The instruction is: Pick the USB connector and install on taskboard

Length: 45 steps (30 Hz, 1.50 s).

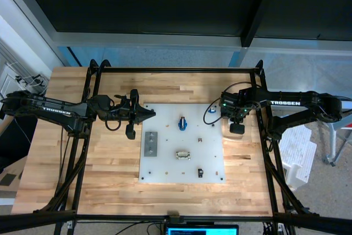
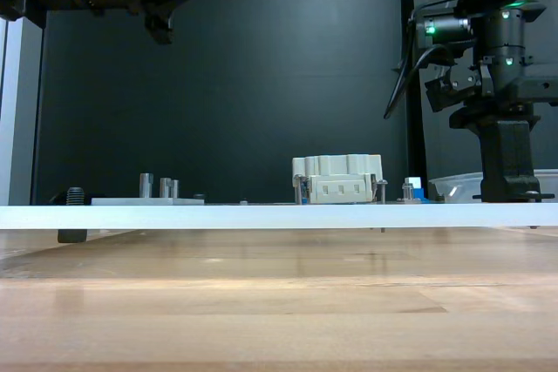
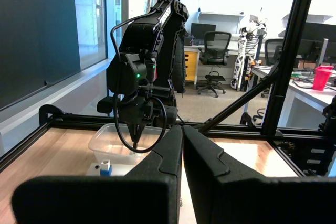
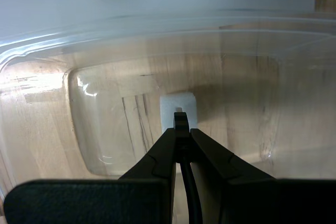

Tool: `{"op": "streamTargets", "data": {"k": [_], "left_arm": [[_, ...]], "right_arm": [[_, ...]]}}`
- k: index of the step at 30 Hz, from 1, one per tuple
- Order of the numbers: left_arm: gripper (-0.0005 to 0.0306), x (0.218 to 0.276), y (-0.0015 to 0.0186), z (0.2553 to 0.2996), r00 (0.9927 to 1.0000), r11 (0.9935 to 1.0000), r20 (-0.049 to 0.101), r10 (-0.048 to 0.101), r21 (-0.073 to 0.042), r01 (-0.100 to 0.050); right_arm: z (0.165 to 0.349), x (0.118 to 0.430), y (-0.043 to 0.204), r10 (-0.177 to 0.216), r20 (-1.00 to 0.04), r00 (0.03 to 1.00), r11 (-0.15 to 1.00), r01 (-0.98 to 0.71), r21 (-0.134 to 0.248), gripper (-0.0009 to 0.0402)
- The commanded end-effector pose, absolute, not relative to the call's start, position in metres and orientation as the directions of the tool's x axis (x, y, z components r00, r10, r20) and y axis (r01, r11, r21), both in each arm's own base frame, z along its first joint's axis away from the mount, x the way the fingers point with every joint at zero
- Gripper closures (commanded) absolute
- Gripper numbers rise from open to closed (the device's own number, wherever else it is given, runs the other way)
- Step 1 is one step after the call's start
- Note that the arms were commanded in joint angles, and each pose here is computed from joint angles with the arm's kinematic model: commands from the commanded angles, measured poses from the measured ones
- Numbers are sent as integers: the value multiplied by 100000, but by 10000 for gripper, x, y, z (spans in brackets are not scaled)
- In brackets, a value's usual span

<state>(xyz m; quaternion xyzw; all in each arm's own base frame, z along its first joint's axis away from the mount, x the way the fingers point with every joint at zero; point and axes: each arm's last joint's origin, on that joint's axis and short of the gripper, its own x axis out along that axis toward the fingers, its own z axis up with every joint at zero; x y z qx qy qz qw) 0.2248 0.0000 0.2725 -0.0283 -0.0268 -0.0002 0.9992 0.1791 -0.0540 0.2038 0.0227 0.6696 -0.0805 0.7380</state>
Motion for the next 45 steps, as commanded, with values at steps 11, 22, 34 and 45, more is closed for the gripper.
{"op": "streamTargets", "data": {"k": [11,22,34,45], "left_arm": [[300,2248,0,2725,99854,99842,5395,76,-5621,227],[300,2248,0,2725,99854,99842,5395,76,-5621,227],[300,2248,1,2725,99854,99842,5395,114,-5621,189],[300,2248,0,2726,99852,99842,5433,76,-5621,230]], "right_arm": [[2403,1820,-447,-8243,-99270,8804,99121,11068,-7249,393],[2827,1884,-147,-6869,-99000,12323,99744,2814,-6570,393],[2987,2202,426,-3318,-98943,14116,99721,-6161,-4224,393],[3026,2625,881,-2255,-99301,11590,99854,-4606,-2805,393]]}}
